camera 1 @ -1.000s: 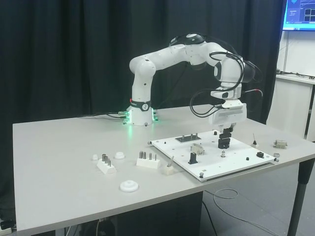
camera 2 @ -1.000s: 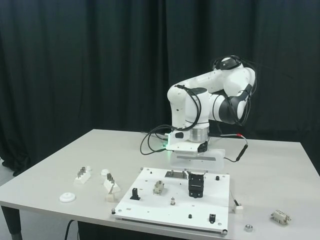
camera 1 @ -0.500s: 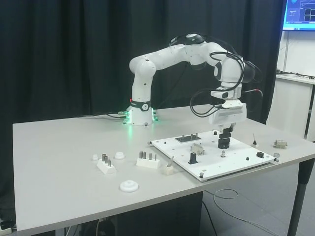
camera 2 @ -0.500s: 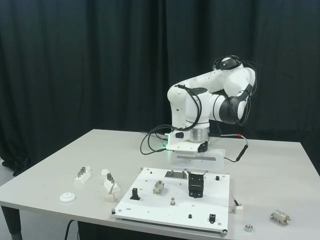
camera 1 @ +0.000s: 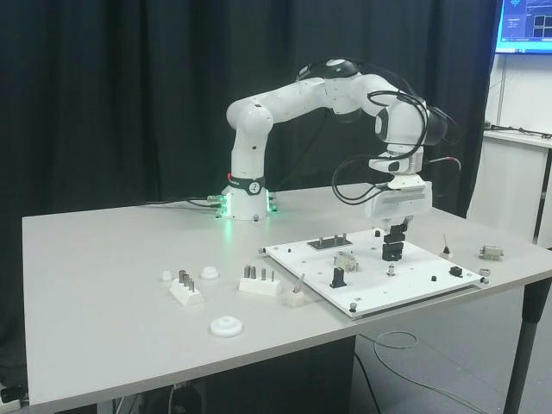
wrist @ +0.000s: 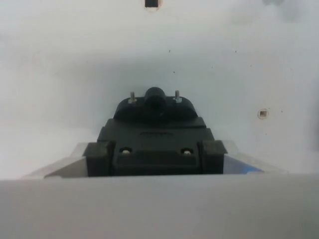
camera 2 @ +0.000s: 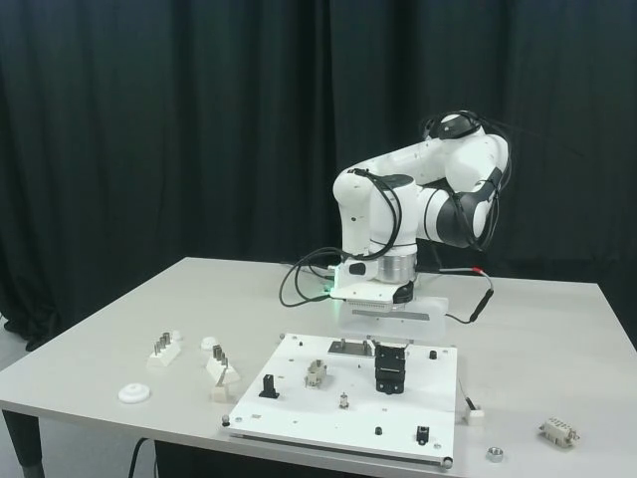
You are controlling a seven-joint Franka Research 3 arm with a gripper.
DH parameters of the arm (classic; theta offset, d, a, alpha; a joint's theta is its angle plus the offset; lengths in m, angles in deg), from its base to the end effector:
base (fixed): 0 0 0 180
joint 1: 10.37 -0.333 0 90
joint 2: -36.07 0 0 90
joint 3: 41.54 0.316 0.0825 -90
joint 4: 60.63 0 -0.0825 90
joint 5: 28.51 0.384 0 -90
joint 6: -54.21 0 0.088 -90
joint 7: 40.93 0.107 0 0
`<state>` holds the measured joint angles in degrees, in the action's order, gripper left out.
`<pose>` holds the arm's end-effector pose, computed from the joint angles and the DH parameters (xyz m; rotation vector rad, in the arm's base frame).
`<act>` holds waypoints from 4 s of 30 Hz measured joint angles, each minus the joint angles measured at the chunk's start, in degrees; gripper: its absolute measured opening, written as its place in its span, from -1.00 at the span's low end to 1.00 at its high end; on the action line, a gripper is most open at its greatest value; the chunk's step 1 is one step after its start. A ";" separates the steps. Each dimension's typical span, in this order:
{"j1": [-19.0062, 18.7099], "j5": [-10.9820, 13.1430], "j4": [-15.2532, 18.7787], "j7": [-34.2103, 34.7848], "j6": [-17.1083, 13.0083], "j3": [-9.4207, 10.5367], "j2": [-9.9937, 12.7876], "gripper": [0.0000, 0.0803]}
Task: Insert D-SUB.
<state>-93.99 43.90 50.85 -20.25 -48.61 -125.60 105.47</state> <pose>0.5728 0.1623 0.2695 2.8945 -1.2130 0.0045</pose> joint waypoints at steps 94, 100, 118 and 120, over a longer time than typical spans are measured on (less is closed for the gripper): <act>0.04 -0.40 0.27 -3.91 1.75 -0.39 0.03 -0.05; 0.08 0.00 0.27 -3.59 1.71 -0.40 0.03 -0.05; 0.16 0.39 0.19 -0.36 1.64 -0.39 0.04 -0.05; 0.17 0.41 0.19 -0.03 1.64 -0.39 0.03 -0.05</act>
<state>-93.82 44.30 51.03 -20.27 -46.97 -126.00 105.51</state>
